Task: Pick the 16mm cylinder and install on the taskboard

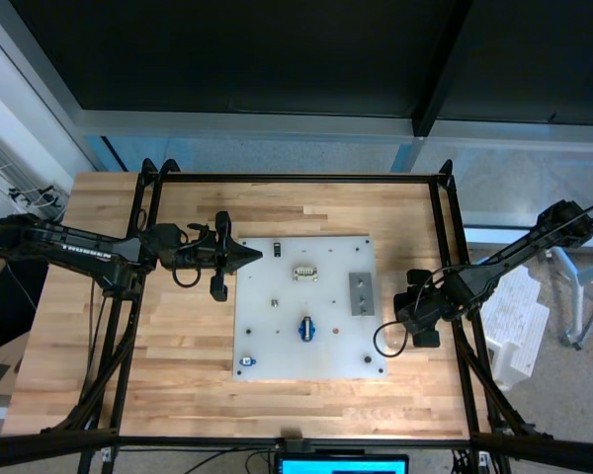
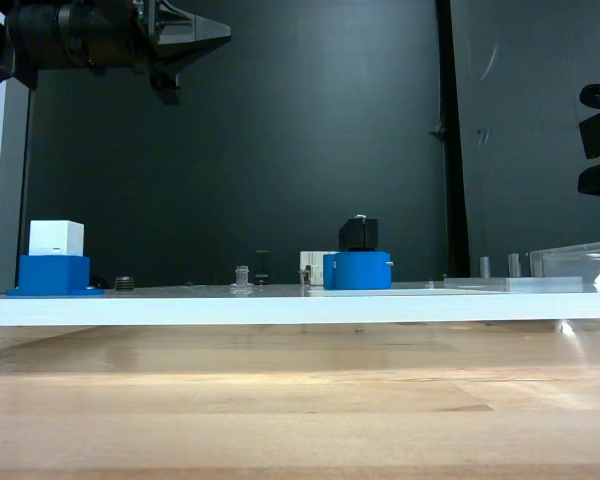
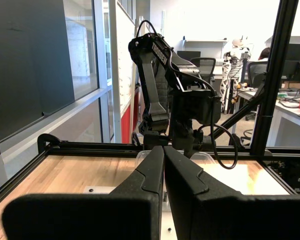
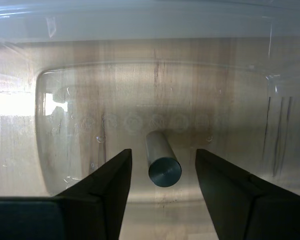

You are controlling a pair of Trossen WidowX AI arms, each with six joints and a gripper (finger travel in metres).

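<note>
The right gripper (image 1: pixel 413 316) points down just off the taskboard's (image 1: pixel 277 346) 3 o'clock edge. Its jaws are spread, and the fingers (image 4: pixel 107 187) are sunk inside a clear tray (image 4: pixel 140 65). The 16mm cylinder (image 4: pixel 162 161) lies on its side on the tray floor in the gap between them, touching neither finger. Its long axis runs along the gap, nearly parallel to the inner finger faces, with one flat end turned toward the wrist camera. Closing would likely pinch it across its round sides. How far the tips stand above the tray floor cannot be told.

This arm is plainly the nearer one. From it the board lies at 9 o'clock, with the grey block (image 1: pixel 361 293) closest. The tray walls curve up around the fingers, so I judge a straight lift should come before any sideways travel. The black frame post (image 1: pixel 447 267) stands close at 1 o'clock.

The left gripper (image 1: pixel 253 255) hangs over the board's 10 o'clock corner, jaws pressed together. In the low view it rides high above the table (image 1: pixel 178 395), well apart from the cylinder.
</note>
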